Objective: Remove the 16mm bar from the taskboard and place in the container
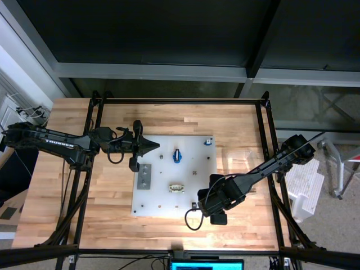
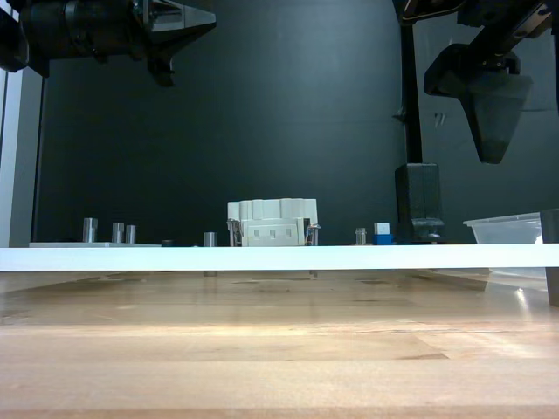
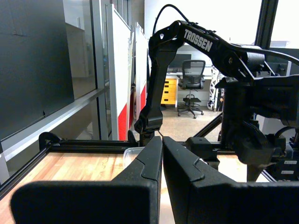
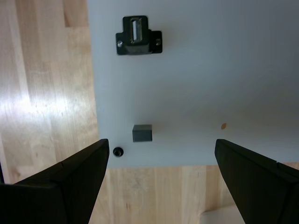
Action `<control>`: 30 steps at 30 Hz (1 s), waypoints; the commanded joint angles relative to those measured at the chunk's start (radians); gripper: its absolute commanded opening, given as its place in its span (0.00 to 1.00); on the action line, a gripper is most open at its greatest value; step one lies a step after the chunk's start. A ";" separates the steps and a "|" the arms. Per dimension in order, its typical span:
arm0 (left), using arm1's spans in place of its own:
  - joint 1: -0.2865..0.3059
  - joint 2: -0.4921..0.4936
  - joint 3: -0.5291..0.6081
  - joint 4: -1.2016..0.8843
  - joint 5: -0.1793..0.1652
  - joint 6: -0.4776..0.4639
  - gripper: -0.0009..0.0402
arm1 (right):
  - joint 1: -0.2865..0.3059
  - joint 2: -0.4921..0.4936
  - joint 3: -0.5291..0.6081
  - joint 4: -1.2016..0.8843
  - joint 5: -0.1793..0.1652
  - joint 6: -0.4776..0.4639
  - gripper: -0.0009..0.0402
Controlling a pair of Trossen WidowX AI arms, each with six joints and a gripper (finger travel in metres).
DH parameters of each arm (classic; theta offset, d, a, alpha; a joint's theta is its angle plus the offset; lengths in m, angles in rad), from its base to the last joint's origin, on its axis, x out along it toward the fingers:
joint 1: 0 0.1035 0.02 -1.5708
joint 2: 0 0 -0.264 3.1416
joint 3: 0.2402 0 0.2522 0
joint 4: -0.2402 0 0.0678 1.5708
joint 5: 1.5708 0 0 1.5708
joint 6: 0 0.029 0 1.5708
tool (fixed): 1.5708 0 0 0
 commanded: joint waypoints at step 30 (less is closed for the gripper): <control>0.000 0.000 0.000 0.001 0.000 0.000 0.02 | 0.007 0.128 -0.007 0.142 0.018 0.015 0.29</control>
